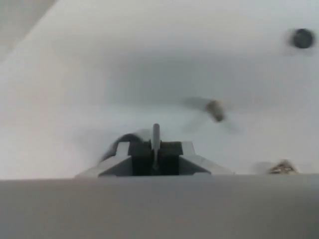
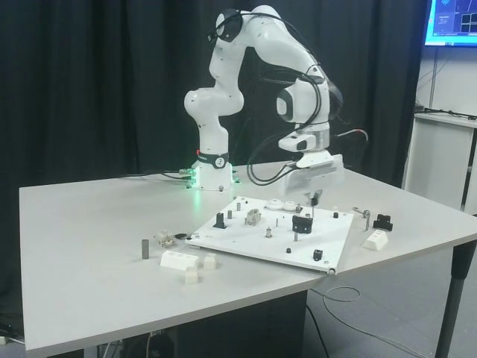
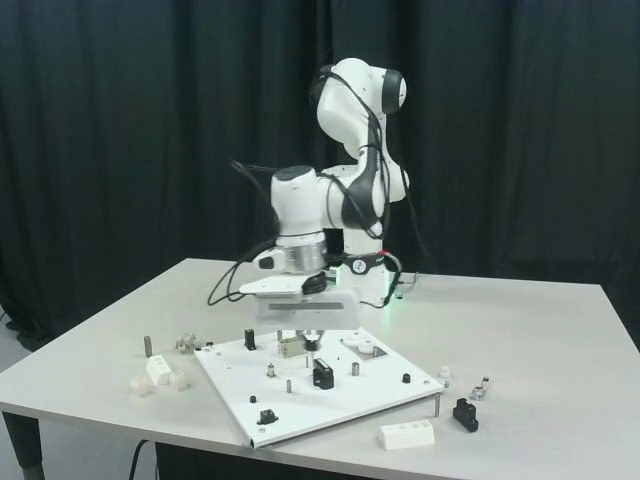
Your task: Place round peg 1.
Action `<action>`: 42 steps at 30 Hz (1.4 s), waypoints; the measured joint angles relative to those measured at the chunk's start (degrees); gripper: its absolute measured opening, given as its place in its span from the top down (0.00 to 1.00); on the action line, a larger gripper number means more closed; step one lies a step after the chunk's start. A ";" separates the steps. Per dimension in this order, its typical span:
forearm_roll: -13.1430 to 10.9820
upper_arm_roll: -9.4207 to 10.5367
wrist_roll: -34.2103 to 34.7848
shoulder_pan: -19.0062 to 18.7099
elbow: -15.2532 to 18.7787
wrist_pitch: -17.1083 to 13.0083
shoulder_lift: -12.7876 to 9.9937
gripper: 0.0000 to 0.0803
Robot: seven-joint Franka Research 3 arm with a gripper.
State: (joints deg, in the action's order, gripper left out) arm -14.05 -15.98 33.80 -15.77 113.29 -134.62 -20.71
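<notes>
My gripper [image 1: 155,155] is shut on a thin grey round peg [image 1: 156,135], which sticks out past the black fingertips. Both room views show the gripper [image 2: 314,197] [image 3: 312,340] hanging a little above the white board [image 2: 332,242] [image 3: 385,395], over its middle to far part. Just below and in front of it stands a black fixture [image 2: 301,224] [image 3: 322,375]. In the wrist view the board [image 1: 149,59] lies under the peg, with a black round hole [image 1: 302,38] and a small blurred stud [image 1: 215,110] off to one side.
Several small posts and black fixtures stand on the board. On the table are white blocks [image 2: 181,260] [image 3: 157,371], a grey upright peg [image 2: 143,248] [image 3: 147,345], another white block [image 2: 375,240] [image 3: 407,434] and a black clip [image 2: 384,221] [image 3: 463,413].
</notes>
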 joint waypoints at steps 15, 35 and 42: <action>-0.16 0.13 7.20 -9.53 2.49 0.00 2.88 0.96; 0.06 0.15 17.30 -21.39 5.49 -1.59 3.67 0.96; 0.45 0.16 19.94 -24.47 7.52 -4.34 3.53 0.96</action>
State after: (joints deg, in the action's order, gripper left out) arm -13.60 -15.82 53.74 -40.24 120.81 -138.96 -17.18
